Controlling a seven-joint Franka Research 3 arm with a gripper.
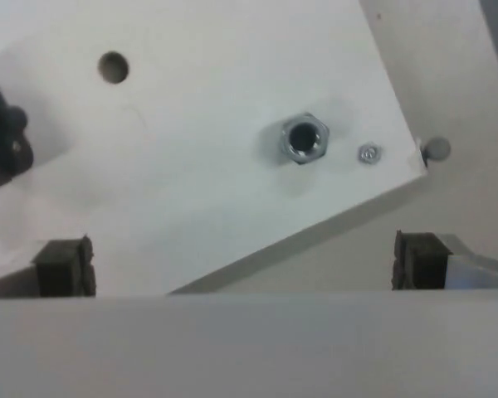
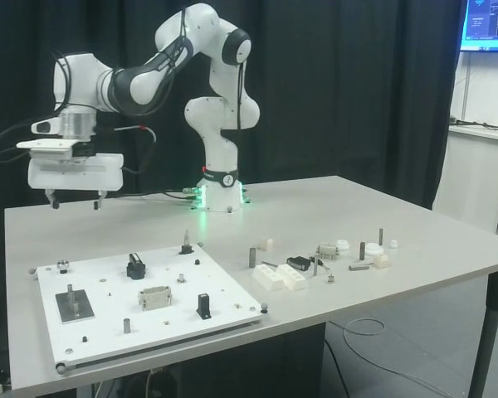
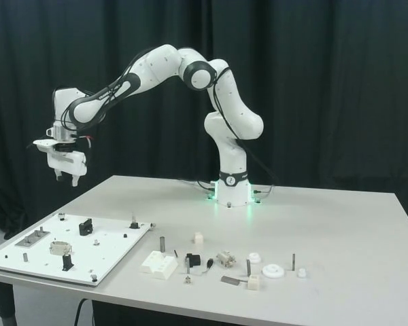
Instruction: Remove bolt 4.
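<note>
Pincer hangs wide and empty, high over the table's left edge. One white board lies at the front-left corner; one hex bolt stands near the board's corner. Loose parts scatter right. Black curtains hang behind.

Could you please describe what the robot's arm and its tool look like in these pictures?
The arm is white with rounded shells and black bands at its joints, rising from a base ringed by green light. A thin cable runs along the forearm. The tool has a white, boxy body and two short fingers tipped with black ribbed pads.
</note>
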